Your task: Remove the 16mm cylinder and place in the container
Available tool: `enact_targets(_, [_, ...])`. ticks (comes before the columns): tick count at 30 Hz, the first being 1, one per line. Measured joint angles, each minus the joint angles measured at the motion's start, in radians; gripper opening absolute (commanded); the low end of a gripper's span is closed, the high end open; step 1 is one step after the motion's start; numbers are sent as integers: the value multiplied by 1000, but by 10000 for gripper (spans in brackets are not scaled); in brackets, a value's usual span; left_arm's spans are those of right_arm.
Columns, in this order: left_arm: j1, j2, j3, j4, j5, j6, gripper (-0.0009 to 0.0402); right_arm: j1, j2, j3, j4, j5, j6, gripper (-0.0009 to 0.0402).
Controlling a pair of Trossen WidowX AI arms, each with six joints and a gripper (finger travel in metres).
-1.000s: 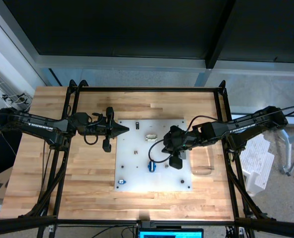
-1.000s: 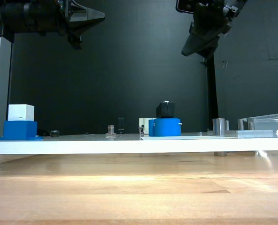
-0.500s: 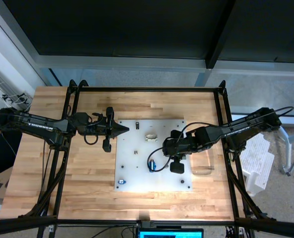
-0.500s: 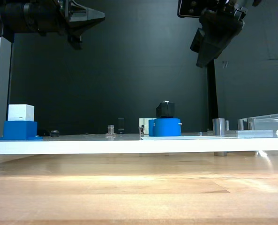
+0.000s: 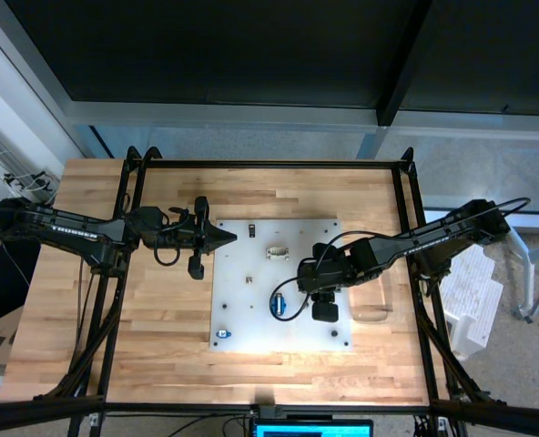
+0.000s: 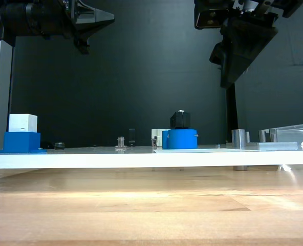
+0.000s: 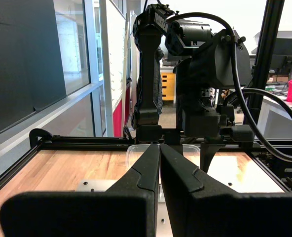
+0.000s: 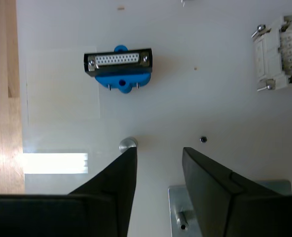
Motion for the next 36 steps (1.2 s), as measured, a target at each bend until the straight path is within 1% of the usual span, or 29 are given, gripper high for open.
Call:
enact_targets(7, [0, 0, 0, 0, 0, 0, 0, 31, 2, 0, -3, 0, -11, 170])
enact_targets(20, [0, 0, 0, 0, 0, 0, 0, 87, 78, 11, -6, 0, -11, 195])
enact_targets(25, [0, 0, 0, 0, 0, 0, 0, 100, 90, 11, 10, 1, -8, 197])
enact_targets(36, [0, 0, 0, 0, 0, 0, 0, 128, 159, 13, 36, 0, -3, 197])
